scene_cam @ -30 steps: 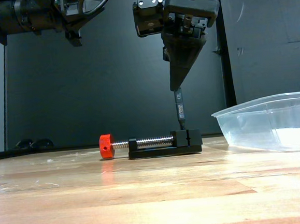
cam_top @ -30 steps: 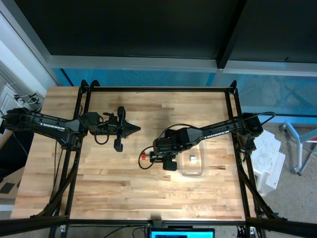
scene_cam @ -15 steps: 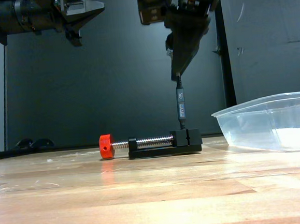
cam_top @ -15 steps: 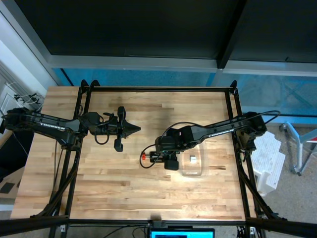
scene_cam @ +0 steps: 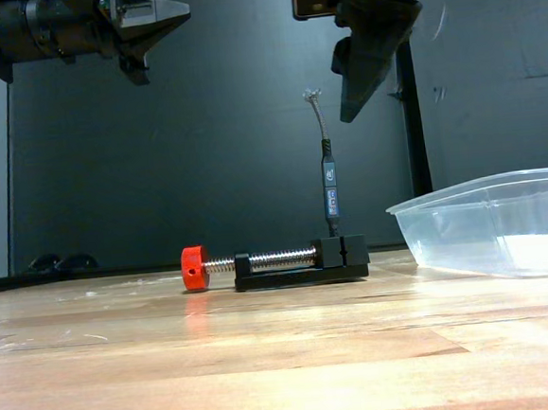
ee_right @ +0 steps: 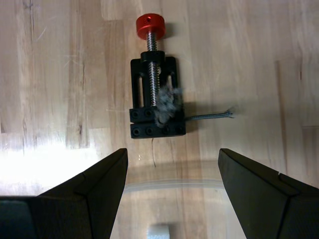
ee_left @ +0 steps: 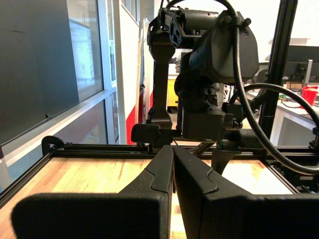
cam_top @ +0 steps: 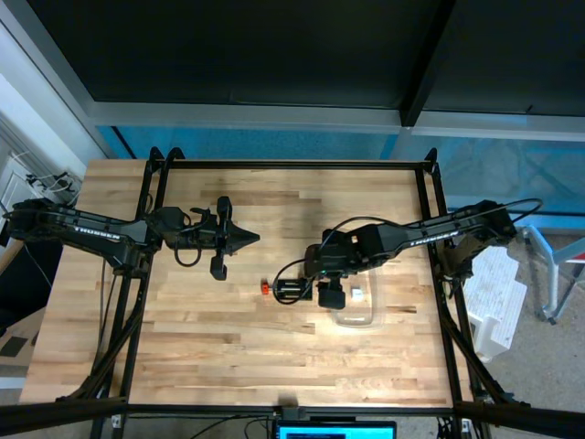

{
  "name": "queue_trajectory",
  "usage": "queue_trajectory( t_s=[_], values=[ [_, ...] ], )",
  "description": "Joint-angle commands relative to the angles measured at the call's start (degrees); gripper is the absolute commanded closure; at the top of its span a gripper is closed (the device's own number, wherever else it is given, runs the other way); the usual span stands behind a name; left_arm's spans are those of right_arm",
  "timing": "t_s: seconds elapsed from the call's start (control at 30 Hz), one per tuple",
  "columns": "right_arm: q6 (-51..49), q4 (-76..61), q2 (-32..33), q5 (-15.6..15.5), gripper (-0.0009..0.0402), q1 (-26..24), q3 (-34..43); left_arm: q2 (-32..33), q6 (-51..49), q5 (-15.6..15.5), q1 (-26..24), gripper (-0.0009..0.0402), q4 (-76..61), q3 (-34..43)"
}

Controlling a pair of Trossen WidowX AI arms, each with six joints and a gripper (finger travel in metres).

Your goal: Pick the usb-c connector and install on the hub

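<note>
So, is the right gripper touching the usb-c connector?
Apart. Low view: a clear gap separates the right gripper, above, from the usb-c connector standing in the clamp. Left gripper hovers far left.

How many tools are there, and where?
2. Left tool, shut, hovers over the table's left half. Right tool, open, hangs above the connector, apart from it; the connector stands upright in the clamp.

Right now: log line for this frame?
PART: usb-c connector upright in vise, unheld | LEFT: left gripper shut, high left | RIGHT: right gripper open, above-right of connector | CHANGE: right gripper released connector, rose
</note>
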Motion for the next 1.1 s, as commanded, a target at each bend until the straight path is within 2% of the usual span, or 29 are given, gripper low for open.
queue_trajectory(
  t_s=[0.03, 0.33, 0.53, 0.9, 1.0, 1.1],
  values=[
    [0.0, 1.8, -1.6, 0.1, 0.0142, 0.0, -2.8, 0.0, 0.0, 0.0, 0.0, 0.0393, 0.0, 0.0],
    [-1.6, 3.6, -4.3, 0.1, 0.0181, 0.2, -6.3, 0.0, 0.0, 0.0, 0.0, 0.0393, 0.0, 0.0],
    [-4.4, 9.0, -10.5, 1.7, 0.0237, -0.4, -9.5, 0.0, 0.0, 0.0, 0.0, 0.0393, 0.0, 0.0],
    [-9.8, 39.3, -24.7, 1.9, 0.0399, -3.0, -24.0, 0.0, 0.0, 0.0, 0.0, 0.0393, 0.0, 0.0],
    [-10.1, 47.5, -27.1, -0.5, 0.0385, -4.5, -27.6, 0.0, 0.0, 0.0, 0.0, 0.0393, 0.0, 0.0],
    [-10.4, 54.6, -28.8, -2.1, 0.0395, -5.7, -30.9, 0.0, 0.0, 0.0, 0.0, 0.0393, 0.0, 0.0]
  ],
)
